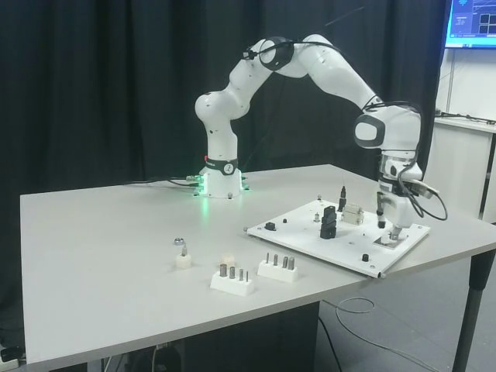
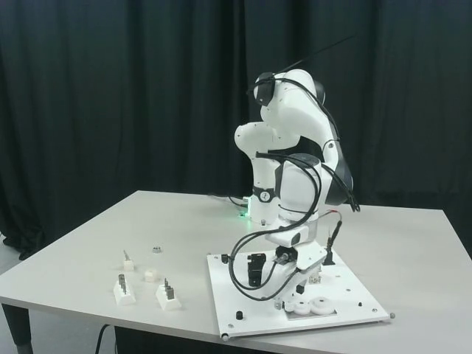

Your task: Insert small gear.

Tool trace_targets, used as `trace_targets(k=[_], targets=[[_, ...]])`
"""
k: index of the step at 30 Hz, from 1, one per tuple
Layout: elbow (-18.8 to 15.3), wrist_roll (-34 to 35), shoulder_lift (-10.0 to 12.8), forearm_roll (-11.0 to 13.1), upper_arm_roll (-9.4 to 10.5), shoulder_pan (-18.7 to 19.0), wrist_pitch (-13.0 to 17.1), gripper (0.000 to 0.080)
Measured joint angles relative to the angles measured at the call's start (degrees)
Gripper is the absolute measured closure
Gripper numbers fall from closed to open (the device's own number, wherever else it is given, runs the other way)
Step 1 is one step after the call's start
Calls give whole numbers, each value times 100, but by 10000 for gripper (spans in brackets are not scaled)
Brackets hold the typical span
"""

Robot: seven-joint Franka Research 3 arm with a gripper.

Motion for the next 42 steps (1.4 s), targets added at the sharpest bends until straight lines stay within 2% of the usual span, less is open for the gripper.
trace_targets(k=[18,26,42], targets=[[0,762,-38,-4,43,156,-409,3],[-4,1309,-61,-25,42,192,-444,3],[-108,1879,-65,-29,43,244,-447,3]])
